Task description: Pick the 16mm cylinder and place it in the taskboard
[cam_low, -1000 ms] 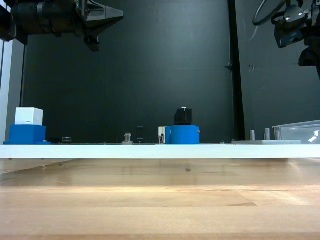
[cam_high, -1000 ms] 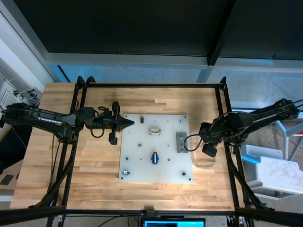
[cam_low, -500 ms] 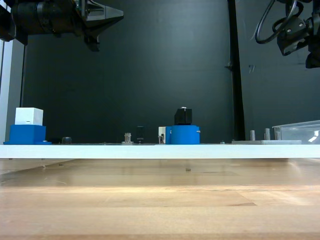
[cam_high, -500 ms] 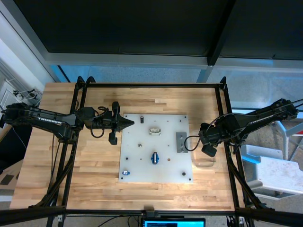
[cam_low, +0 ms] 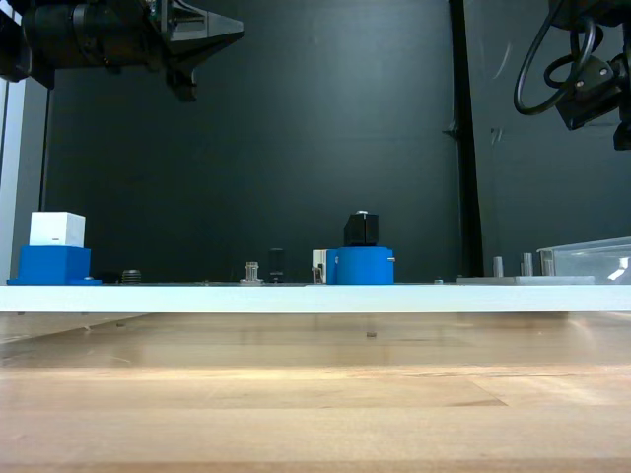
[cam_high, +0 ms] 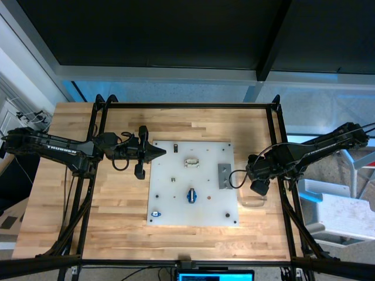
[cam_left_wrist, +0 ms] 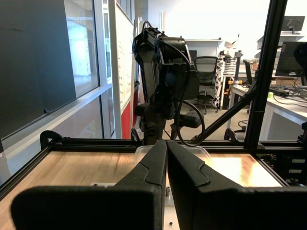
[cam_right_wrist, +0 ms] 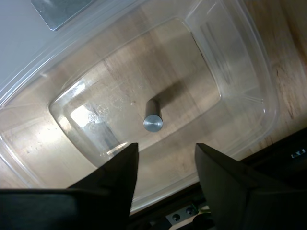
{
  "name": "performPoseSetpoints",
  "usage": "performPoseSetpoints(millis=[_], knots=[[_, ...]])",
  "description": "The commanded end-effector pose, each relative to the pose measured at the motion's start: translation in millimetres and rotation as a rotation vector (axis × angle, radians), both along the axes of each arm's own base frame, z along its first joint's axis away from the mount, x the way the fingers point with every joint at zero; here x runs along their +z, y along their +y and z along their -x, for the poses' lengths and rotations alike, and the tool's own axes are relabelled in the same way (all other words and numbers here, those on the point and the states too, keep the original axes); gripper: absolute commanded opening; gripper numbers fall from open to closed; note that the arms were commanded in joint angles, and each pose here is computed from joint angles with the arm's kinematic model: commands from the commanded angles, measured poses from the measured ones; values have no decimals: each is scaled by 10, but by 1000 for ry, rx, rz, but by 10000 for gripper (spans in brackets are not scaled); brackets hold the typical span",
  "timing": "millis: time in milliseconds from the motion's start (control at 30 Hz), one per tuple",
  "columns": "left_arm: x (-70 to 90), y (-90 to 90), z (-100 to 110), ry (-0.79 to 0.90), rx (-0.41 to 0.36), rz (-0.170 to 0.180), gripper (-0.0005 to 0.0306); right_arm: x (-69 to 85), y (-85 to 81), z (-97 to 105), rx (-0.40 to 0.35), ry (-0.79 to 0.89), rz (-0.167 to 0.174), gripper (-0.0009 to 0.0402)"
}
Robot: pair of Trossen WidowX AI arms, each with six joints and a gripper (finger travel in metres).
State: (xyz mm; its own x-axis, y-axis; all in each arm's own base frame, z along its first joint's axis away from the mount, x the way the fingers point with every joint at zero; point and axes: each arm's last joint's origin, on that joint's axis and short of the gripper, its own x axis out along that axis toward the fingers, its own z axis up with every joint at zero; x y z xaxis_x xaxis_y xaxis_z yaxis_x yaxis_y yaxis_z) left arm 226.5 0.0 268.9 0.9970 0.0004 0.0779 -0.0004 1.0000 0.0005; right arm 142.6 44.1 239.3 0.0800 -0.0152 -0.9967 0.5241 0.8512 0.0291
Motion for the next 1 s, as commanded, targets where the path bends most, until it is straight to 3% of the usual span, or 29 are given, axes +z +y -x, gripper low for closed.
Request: performPoseSetpoints(millis=[33,233,567,1000], knots=[[0,1,0,0,0,0,0,-34,7,-25,0,12,8,202],[0,0,0,0,0,0,0,-106,21,-69,4,45,20,221],[0,0,0,0,0,0,0,-212,28,-90,-1,16,7,220],[0,0,0,0,0,0,0,-348,46,-143,2,45,18,220]])
